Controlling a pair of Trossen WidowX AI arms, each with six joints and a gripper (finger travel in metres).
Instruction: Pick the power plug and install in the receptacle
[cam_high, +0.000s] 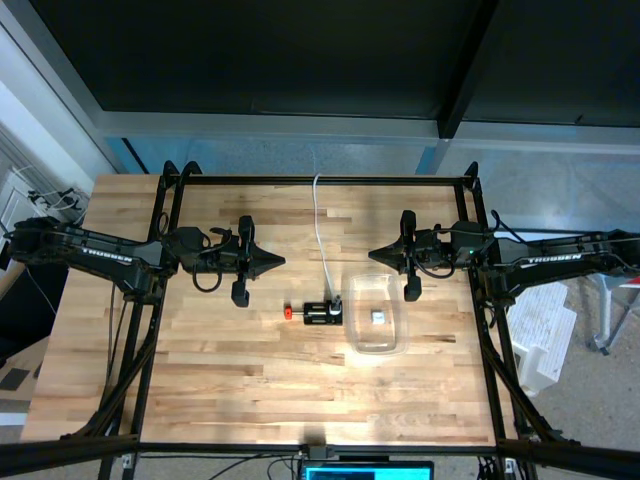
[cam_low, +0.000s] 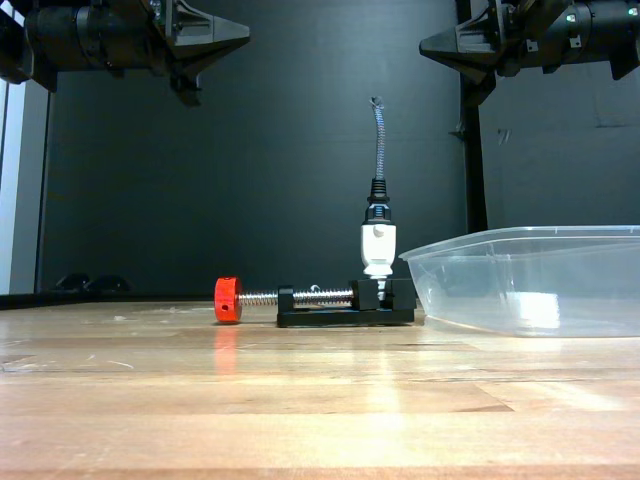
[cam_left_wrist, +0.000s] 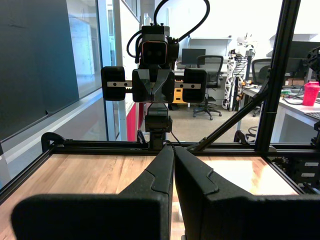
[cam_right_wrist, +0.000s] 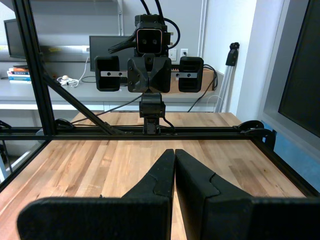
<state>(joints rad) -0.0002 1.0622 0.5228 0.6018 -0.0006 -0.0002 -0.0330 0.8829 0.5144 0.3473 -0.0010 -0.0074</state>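
Note:
The receptacle (cam_low: 378, 245) is a small white socket standing upright on a black clamp (cam_low: 345, 304) with a red knob (cam_low: 227, 299). It ends a white cable (cam_high: 320, 225) that runs in from the table's far edge. In the high view the receptacle (cam_high: 336, 300) sits mid-table, just left of the tray. The power plug is out of view in all frames. My left gripper (cam_high: 280, 262) hangs high above the table, left of the clamp, shut and empty. Facing it, my right gripper (cam_high: 372, 255) is also raised, shut and empty. Both wrist views show the fingertips (cam_left_wrist: 167, 152) (cam_right_wrist: 169, 155) pressed together.
A clear plastic tray (cam_high: 400, 345) lies right of the clamp, with a small pale square patch (cam_high: 378, 317) on its floor. A black frame (cam_high: 320, 181) borders the table. The arms' bases stand at the left and right edges.

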